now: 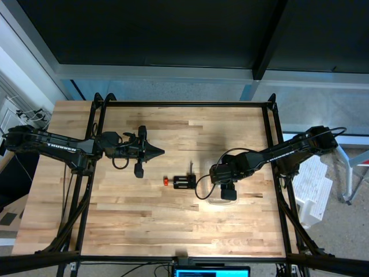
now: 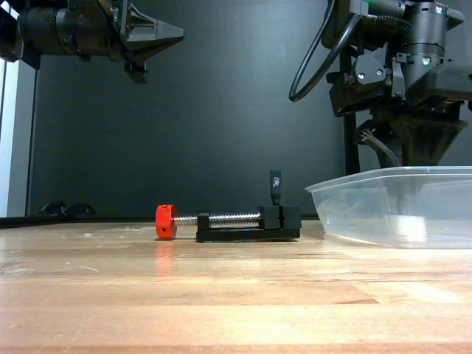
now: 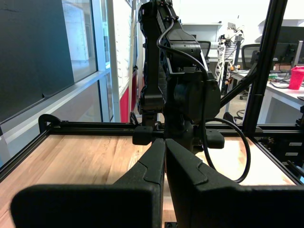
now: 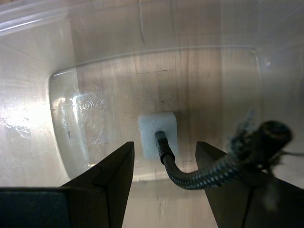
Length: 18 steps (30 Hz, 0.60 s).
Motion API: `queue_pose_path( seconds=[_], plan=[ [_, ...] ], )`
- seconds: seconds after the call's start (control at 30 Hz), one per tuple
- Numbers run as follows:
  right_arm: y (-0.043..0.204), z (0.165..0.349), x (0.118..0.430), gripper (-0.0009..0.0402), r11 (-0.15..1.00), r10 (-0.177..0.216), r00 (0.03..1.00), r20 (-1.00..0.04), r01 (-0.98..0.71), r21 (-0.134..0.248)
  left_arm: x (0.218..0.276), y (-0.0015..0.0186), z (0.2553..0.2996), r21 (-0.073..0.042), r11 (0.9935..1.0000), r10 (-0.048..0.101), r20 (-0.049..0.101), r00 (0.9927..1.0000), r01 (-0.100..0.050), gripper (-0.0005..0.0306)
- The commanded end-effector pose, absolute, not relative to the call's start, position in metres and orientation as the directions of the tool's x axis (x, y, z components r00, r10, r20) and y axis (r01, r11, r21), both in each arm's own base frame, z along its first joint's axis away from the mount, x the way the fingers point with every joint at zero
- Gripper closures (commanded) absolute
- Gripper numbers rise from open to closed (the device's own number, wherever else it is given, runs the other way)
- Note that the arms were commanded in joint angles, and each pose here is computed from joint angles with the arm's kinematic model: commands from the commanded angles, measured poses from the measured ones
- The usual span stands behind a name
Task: Pick the USB-C connector and install on taskboard
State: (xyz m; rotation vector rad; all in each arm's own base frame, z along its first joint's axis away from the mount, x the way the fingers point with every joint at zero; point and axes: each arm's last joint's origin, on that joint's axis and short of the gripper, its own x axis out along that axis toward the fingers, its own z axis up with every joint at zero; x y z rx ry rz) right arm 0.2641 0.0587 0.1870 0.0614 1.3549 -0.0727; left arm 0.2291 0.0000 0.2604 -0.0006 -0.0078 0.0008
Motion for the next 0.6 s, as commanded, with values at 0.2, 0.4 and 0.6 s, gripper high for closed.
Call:
queue_pose_path(
  seconds=[0.2,0.4,0.6],
  plan=[
    [0.0588,0.1832,0.2632,0.0249,0.995,-0.014,0.219,-0.976,0.095,0.007,0.2292,0.0,0.2605,-0.001,1.0,0.0,0.008,0.99997,0.0,0.03],
    [0.059,0.1812,0.2629,0.0278,0.995,-0.009,0.224,-0.975,0.102,0.014,0.2292,0.0,0.2605,-0.001,1.0,0.0,0.008,0.99997,0.0,0.03],
    [0.059,0.1808,0.2626,0.0308,0.994,-0.01,0.223,-0.975,0.112,0.016,0.2292,0.0001,0.2605,-0.001,1.0,0.001,0.008,0.99997,-0.001,0.03]
  ],
)
